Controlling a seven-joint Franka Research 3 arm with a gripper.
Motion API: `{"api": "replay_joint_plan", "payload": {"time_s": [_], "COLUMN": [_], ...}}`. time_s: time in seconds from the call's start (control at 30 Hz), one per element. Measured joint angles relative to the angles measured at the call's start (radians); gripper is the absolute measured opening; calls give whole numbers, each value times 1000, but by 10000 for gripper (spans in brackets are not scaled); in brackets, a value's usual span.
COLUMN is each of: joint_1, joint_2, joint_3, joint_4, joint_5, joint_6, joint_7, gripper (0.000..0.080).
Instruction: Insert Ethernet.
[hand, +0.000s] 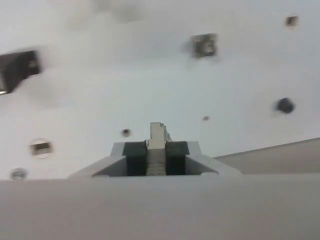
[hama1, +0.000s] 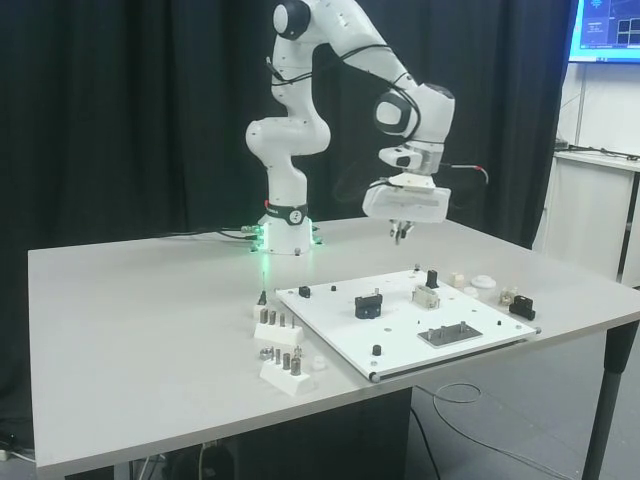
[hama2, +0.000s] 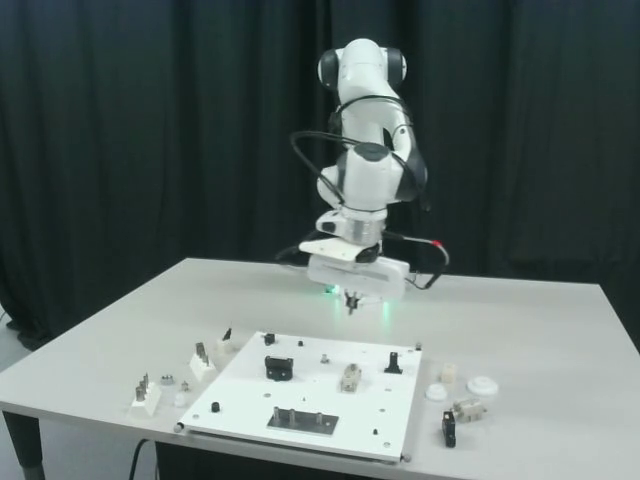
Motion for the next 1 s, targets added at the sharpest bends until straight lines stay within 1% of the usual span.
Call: {"api": "replay_joint_plan", "payload": {"time_s": [0.23,0.43,0.67,0.87,1.0], "joint_1": [-54,-89,-115,-119,-120], "joint_2": [-1,-1,-1,-1,-1], "joint_3": [-27,-66,-130,-196,-233], "joint_4": [0,1,5,10,10], "joint_5": [0,0,0,0,0], "joint_6": [-5,-7,-16,-21,-21], "joint_7": [-90,-180,-289,-390,-455], "gripper": [76,76,76,76,76]}}
